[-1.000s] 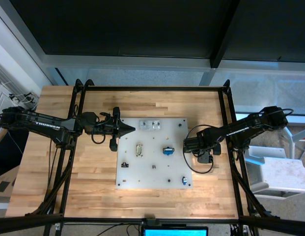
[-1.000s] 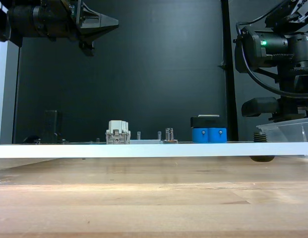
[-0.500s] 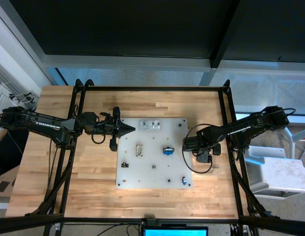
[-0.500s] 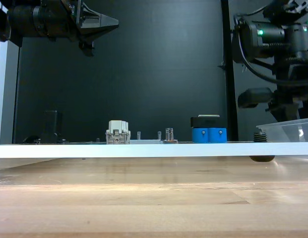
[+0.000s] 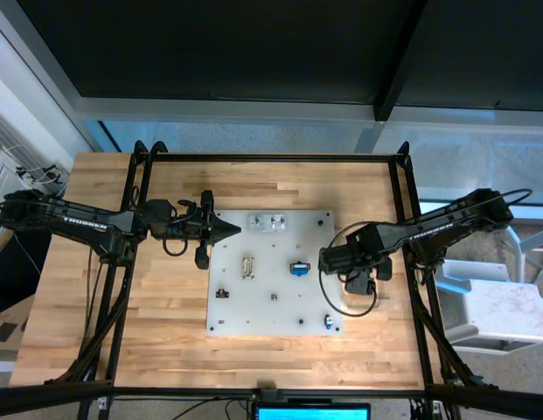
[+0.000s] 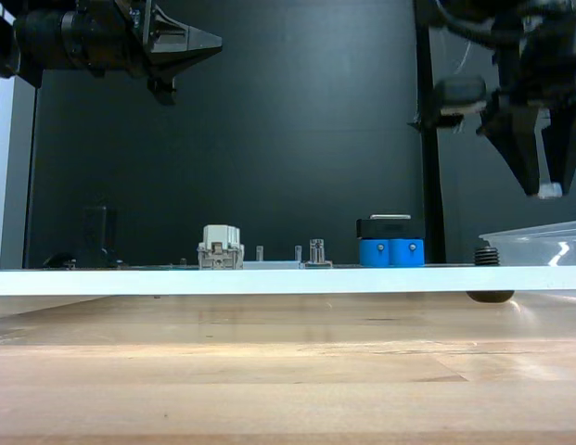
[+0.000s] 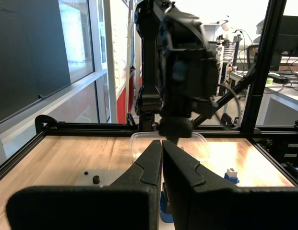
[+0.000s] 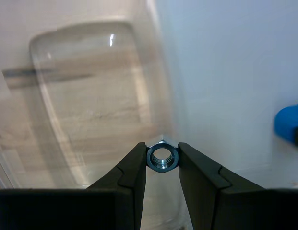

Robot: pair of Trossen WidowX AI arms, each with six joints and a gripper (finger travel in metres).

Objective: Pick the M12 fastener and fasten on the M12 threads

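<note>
1. While it hangs above the tray, the right gripper pinches the nut between its fingertips.
2. The stud stands bare, ribs showing.
3. The left gripper, pressed together, hangs high over the board's left edge.

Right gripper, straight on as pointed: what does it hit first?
Likely the clear tray, near its rim, under the right gripper, shut on the M12 nut; possibly the white board instead, depth unclear. Left gripper hangs over the board's left edge.
</note>
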